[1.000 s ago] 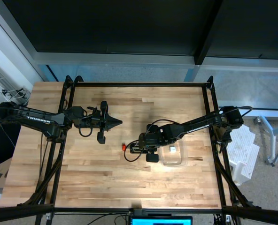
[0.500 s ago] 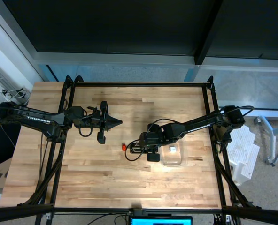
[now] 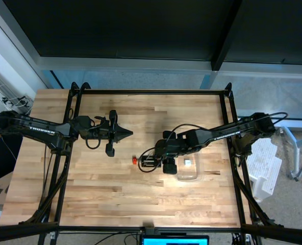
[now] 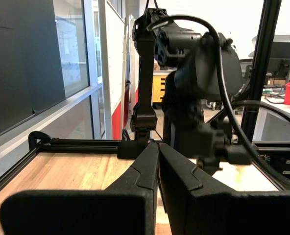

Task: Pick the RCA connector and install on taskboard

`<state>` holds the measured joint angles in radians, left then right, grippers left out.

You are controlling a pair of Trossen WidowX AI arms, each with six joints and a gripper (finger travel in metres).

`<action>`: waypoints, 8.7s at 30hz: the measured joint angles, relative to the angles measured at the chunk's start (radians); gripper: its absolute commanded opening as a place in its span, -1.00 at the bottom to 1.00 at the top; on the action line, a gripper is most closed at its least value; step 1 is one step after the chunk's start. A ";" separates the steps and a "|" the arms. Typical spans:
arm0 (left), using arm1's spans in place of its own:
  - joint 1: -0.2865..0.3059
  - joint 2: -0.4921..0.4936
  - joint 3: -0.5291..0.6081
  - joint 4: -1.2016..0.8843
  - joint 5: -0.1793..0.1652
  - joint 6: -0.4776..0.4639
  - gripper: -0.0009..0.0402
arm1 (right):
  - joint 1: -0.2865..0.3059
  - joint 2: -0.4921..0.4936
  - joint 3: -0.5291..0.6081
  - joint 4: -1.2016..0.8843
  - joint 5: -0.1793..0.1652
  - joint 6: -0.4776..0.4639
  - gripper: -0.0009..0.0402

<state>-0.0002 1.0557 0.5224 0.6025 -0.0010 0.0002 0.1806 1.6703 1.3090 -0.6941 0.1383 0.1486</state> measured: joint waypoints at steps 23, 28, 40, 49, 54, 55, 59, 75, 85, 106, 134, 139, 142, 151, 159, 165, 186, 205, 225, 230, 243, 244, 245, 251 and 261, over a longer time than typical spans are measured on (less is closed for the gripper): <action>0.000 0.000 0.000 0.000 0.000 0.000 -0.96 | -0.020 -0.235 -0.154 0.077 -0.003 -0.009 -0.90; 0.000 0.000 0.000 0.000 0.000 0.000 -0.96 | -0.029 -0.354 -0.271 0.196 -0.003 -0.009 -0.92; 0.000 0.000 0.000 0.000 0.000 0.000 -0.96 | -0.033 -0.598 -0.531 0.668 0.000 -0.082 -0.96; 0.000 0.000 0.000 0.000 0.000 0.000 -0.96 | -0.099 -0.647 -0.606 0.902 -0.006 -0.163 -0.96; 0.000 0.000 0.000 0.000 0.000 0.000 -0.96 | -0.154 -0.650 -0.656 1.024 -0.105 -0.147 -0.96; 0.000 0.000 0.000 0.000 0.000 0.000 -0.96 | -0.160 -0.650 -0.661 1.025 -0.106 -0.147 -0.96; 0.000 0.000 0.000 0.000 0.000 0.000 -0.96 | -0.165 -0.650 -0.665 1.031 -0.105 -0.148 -0.96; 0.000 0.000 0.000 0.000 0.000 0.000 -0.96 | -0.201 -0.650 -0.711 1.084 -0.129 -0.140 -0.96; 0.000 0.000 0.000 0.000 0.000 0.000 -0.96 | -0.203 -0.650 -0.711 1.090 -0.132 -0.128 -0.96; 0.000 0.000 0.000 0.000 0.000 0.000 -0.96 | -0.203 -0.650 -0.713 1.106 -0.132 -0.132 -0.96; 0.000 0.000 0.000 0.000 0.000 0.000 -0.96 | -0.203 -0.650 -0.713 1.102 -0.132 -0.132 -0.96; 0.000 0.000 0.000 0.000 0.000 0.000 -0.96 | -0.203 -0.650 -0.713 1.099 -0.132 -0.132 -0.96; 0.000 0.000 0.000 0.000 0.000 0.000 -0.96 | -0.203 -0.650 -0.713 1.099 -0.132 -0.132 -0.96; 0.000 0.000 0.000 0.000 0.000 0.000 -0.96 | -0.203 -0.650 -0.713 1.099 -0.132 -0.132 -0.96; 0.000 0.000 0.000 0.000 0.000 0.000 -0.96 | -0.203 -0.650 -0.713 1.099 -0.132 -0.132 -0.96; 0.000 0.000 0.000 0.000 0.000 0.000 -0.96 | -0.203 -0.650 -0.713 1.099 -0.132 -0.131 -0.96; 0.000 0.000 0.000 0.000 0.000 0.000 -0.96 | -0.203 -0.650 -0.713 1.099 -0.132 -0.131 -0.96; 0.000 0.000 0.000 0.000 0.000 0.000 -0.96 | -0.203 -0.650 -0.713 1.099 -0.132 -0.131 -0.96; 0.000 0.000 0.000 0.000 0.000 0.000 -0.96 | -0.203 -0.650 -0.713 1.099 -0.132 -0.132 -0.96; 0.000 0.000 0.000 0.000 0.000 0.000 -0.96 | -0.203 -0.650 -0.713 1.099 -0.132 -0.131 -0.96; 0.000 0.000 0.000 0.000 0.000 0.000 -0.96 | -0.203 -0.649 -0.713 1.099 -0.131 -0.132 -0.96; 0.000 0.000 0.000 0.000 0.000 0.000 -0.96 | -0.203 -0.650 -0.713 1.099 -0.131 -0.132 -0.96; 0.000 0.000 0.000 0.000 0.000 0.000 -0.96 | -0.203 -0.650 -0.713 1.099 -0.132 -0.132 -0.96; 0.000 0.000 0.000 0.000 0.000 0.000 -0.96 | -0.203 -0.649 -0.713 1.099 -0.131 -0.131 -0.96; 0.000 0.000 0.000 0.000 0.000 0.000 -0.96 | -0.203 -0.650 -0.713 1.099 -0.131 -0.132 -0.96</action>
<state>-0.0002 1.0557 0.5228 0.6022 -0.0010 0.0002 -0.0219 1.0206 0.5964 0.4053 0.0071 0.0170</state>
